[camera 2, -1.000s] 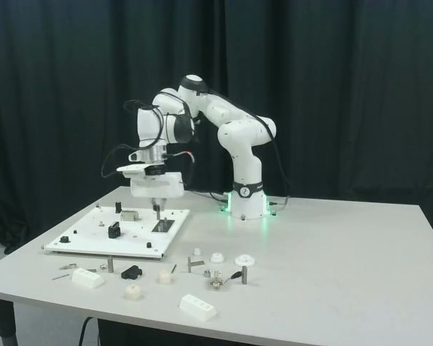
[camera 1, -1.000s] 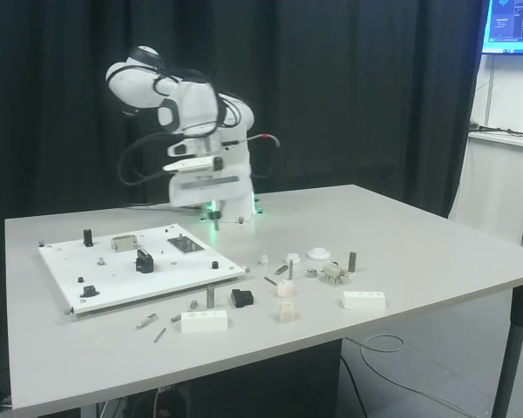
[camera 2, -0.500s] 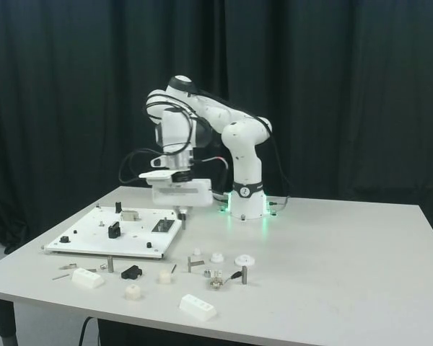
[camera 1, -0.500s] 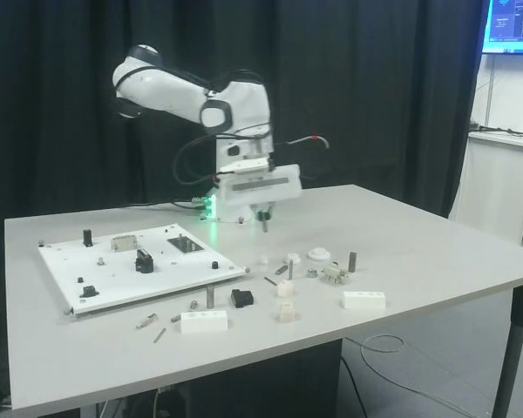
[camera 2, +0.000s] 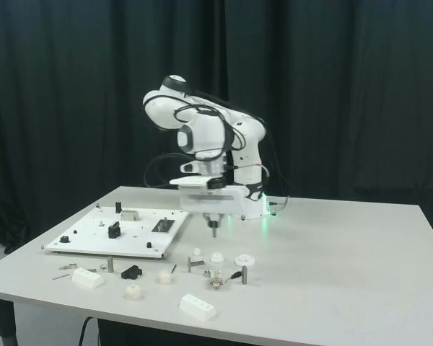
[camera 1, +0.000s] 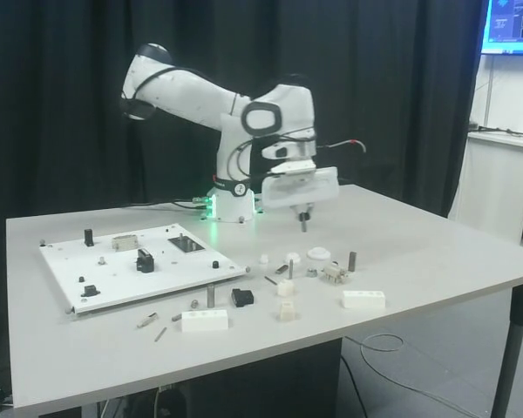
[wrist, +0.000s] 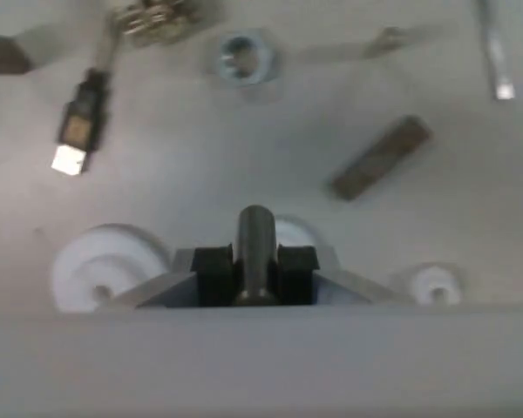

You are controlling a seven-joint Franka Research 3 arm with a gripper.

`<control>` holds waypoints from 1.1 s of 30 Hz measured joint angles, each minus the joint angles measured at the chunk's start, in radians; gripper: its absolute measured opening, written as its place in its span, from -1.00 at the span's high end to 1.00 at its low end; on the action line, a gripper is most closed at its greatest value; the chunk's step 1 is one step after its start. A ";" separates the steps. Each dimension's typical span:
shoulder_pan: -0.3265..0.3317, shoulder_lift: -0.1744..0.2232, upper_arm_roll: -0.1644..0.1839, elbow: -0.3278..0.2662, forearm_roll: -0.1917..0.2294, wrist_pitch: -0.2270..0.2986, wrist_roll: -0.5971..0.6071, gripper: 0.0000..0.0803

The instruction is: Place round peg 3.

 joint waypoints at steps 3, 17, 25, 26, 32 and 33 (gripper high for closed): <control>0.060 0.006 -0.010 0.007 -0.002 -0.004 0.028 0.74; 0.336 0.038 -0.088 0.072 -0.031 -0.006 0.057 0.74; 0.468 0.040 -0.146 0.129 -0.079 -0.014 0.048 0.74; 0.481 0.040 -0.152 0.136 -0.084 -0.016 0.042 0.74; 0.543 0.039 -0.187 0.171 -0.094 -0.025 -0.003 0.74; 0.550 0.038 -0.192 0.177 -0.094 -0.027 -0.006 0.74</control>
